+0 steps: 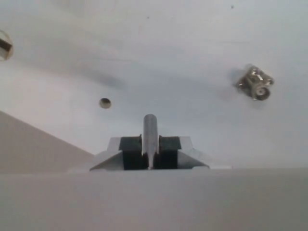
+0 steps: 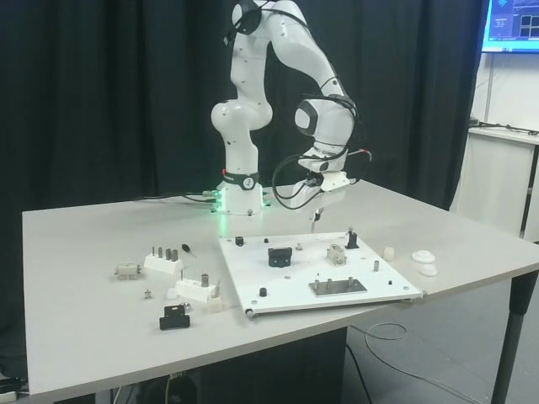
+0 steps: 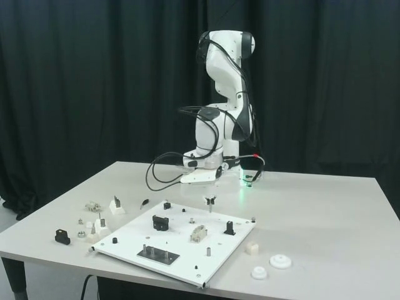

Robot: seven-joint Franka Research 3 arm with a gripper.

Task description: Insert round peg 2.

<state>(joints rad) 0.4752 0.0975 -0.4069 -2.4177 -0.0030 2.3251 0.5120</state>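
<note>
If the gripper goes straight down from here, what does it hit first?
Probably bare white board. The gripper holds the peg tip-down above it; the hole sits off to one side, so the peg looks set to miss it. Depth is unclear.

White arm [image 2: 278, 93] above white board [image 2: 316, 273]

the hand [image 1: 150, 154] holds the peg [image 1: 150, 132] above the white board [image 2: 316, 273], near its hole [image 1: 105, 102].
</note>
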